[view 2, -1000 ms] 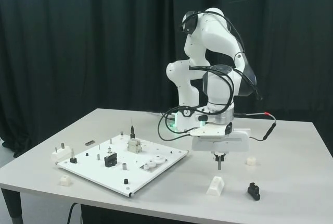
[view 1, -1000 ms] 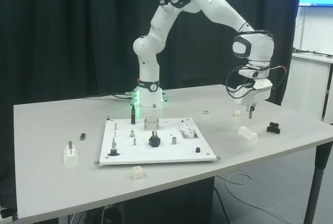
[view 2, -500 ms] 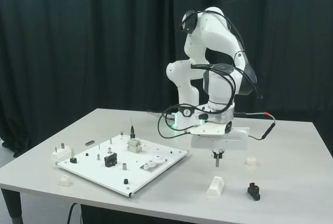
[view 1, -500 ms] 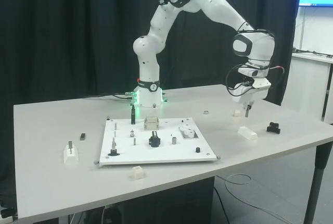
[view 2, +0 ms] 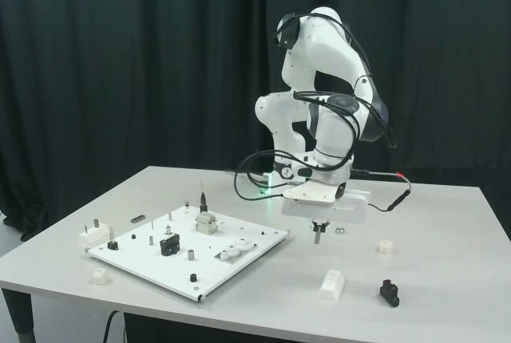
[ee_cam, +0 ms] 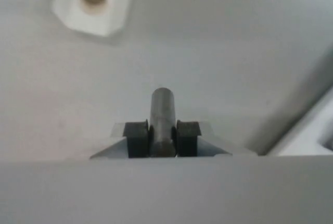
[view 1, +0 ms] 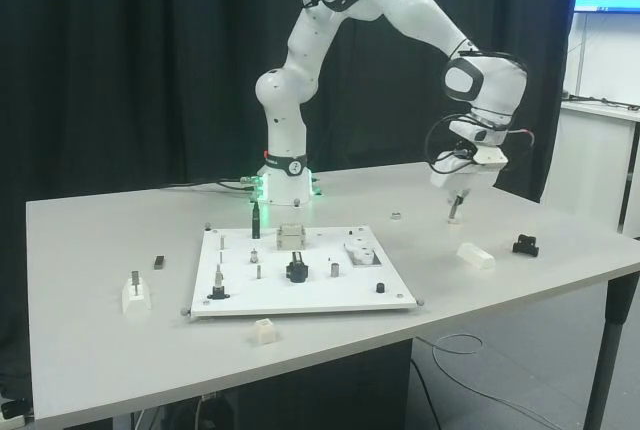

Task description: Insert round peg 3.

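A black curtain closed off the room behind your grey table (view 1: 100, 240), and the white arm rose from its base at the far side. Your gripper (ee_cam: 162, 139) was clamped on the round peg (ee_cam: 162, 110): in the wrist view the two black fingers (ee_cam: 136, 138) pressed the grey shaft from either side, its free end pointing down at bare tabletop. In the room views the gripper (view 1: 456, 208) hung well above the table with the peg upright, off to the right of the white board (view 1: 300, 275) and apart from it. A small white block with holes (ee_cam: 93, 2) lay on the table below, to one side of the peg's line, and the edge of another white piece showed at the rim of the wrist view.

You appeared to be in the carry step, peg in hand and travelling toward the board. The next move called for bringing the peg over its matching hole among the board's fixtures, keeping the shaft vertical, then lowering it gently. Which hole was meant could not be told from these views.
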